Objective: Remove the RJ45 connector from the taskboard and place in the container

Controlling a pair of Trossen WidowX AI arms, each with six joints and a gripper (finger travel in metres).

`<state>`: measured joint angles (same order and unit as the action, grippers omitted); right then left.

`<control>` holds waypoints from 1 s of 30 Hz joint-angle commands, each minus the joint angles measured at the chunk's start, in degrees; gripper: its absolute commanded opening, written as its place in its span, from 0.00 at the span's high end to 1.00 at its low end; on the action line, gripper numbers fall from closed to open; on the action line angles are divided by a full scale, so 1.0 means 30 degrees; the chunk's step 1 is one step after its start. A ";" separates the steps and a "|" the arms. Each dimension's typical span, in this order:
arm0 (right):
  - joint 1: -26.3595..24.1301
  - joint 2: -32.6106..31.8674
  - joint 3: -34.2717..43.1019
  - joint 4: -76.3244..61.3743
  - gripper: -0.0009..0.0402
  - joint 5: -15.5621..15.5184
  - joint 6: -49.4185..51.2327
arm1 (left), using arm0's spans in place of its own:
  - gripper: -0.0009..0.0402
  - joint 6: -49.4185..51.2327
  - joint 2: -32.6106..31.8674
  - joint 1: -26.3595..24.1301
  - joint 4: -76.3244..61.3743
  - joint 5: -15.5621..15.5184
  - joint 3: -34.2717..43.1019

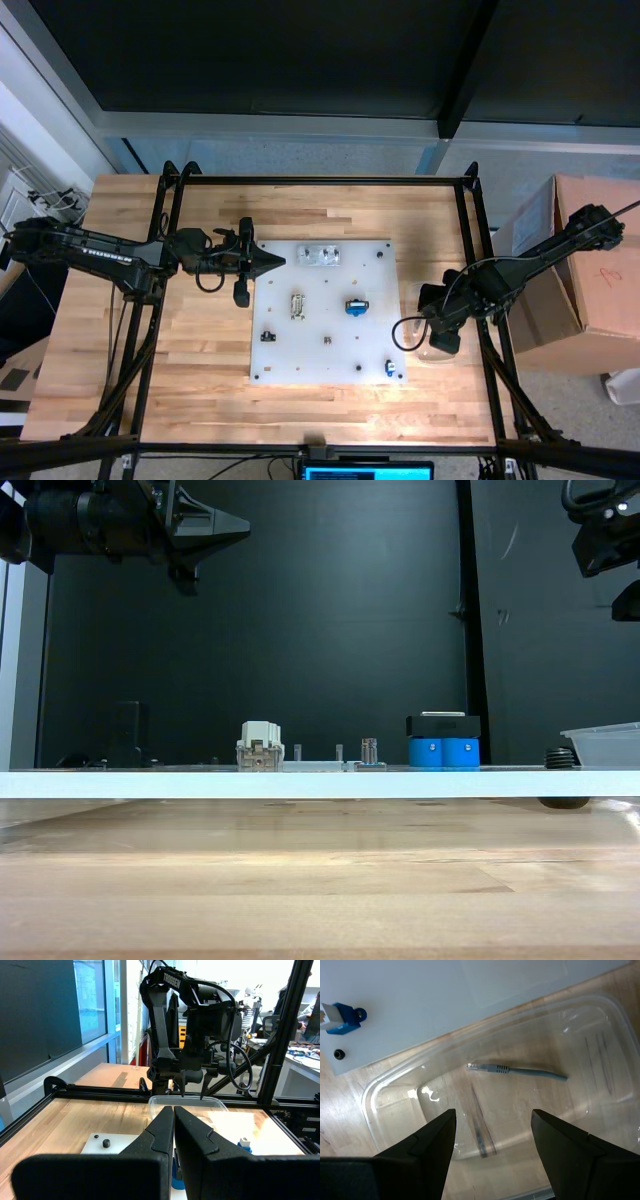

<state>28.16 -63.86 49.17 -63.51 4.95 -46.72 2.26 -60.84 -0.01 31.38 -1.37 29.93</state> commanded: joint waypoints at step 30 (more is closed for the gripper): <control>-0.7380 0.2994 -0.0605 1.6597 0.98 0.1501 1.2837 | 0.98 -0.0007 -0.0007 0.0000 0.0007 0.0000 0.0007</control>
<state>7.55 -55.20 48.69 -17.58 11.38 -9.28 2.26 -60.84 -0.01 31.38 -1.37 29.95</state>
